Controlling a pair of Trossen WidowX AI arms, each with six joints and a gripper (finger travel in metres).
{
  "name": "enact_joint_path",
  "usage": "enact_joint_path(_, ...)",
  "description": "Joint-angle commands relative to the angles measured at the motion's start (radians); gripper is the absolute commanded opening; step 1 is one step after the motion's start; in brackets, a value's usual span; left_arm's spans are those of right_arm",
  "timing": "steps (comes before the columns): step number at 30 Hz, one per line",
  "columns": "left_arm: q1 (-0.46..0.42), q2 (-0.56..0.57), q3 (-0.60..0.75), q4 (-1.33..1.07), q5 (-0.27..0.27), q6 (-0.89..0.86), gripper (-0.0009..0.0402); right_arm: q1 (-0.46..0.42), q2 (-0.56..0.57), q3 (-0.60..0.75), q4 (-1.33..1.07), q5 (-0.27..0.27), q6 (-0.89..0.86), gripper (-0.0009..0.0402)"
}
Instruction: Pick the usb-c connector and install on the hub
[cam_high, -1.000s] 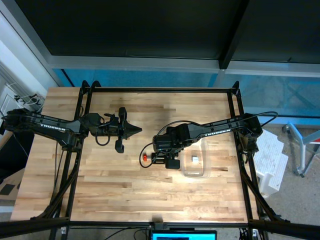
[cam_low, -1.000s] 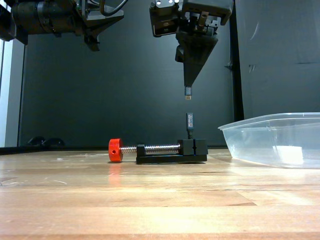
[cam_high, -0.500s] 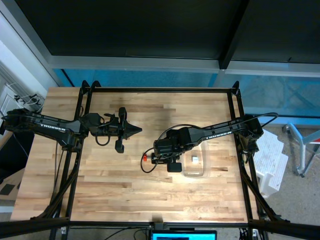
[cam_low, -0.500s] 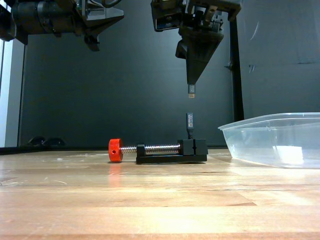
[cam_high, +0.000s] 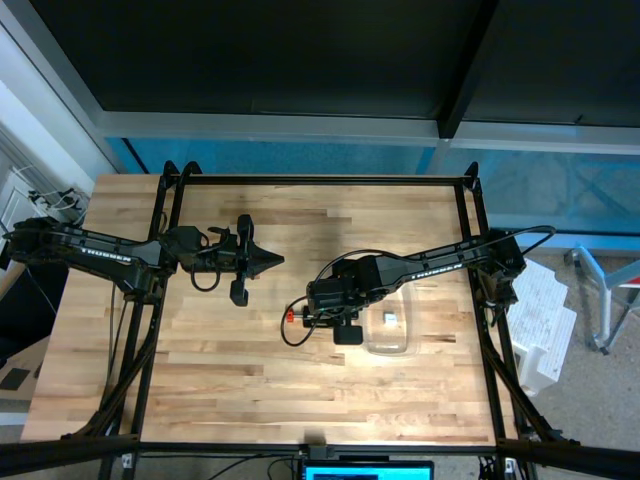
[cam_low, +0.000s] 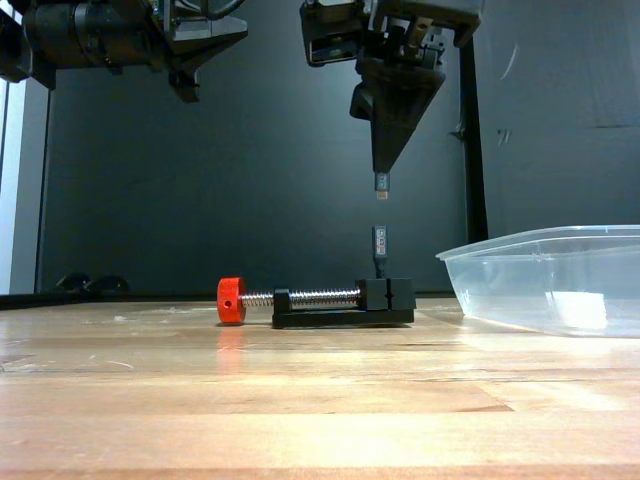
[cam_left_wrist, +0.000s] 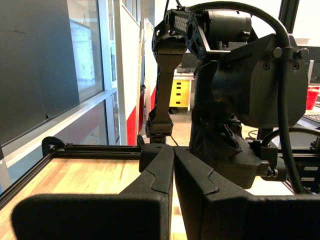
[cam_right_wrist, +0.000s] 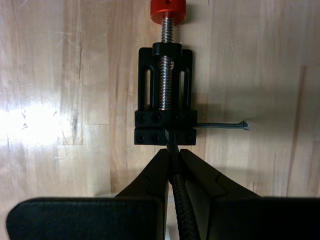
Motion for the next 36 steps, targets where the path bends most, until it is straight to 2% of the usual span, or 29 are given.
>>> enact_joint_path(1, 0.0, 0.0, 0.0, 0.0, 0.0, 0.0, 0.0, 0.0, 0.009, -0.001, 0.004, 0.0, 0.0, 0.0)
enact_joint_path(14, 0.0, 0.0, 0.0, 0.0, 0.0, 0.0, 0.0, -0.009, 0.013, -0.002, 0.006, 0.023, 0.008, 0.0)
enact_joint_path(21, 0.0, 0.0, 0.0, 0.0, 0.0, 0.0, 0.0, -0.011, 0.013, -0.008, 0.018, -0.002, 0.007, 0.0)
enact_joint_path(36, 0.0, 0.0, 0.0, 0.0, 0.0, 0.0, 0.0, -0.011, 0.013, -0.016, 0.024, 0.0, 0.006, 0.0)
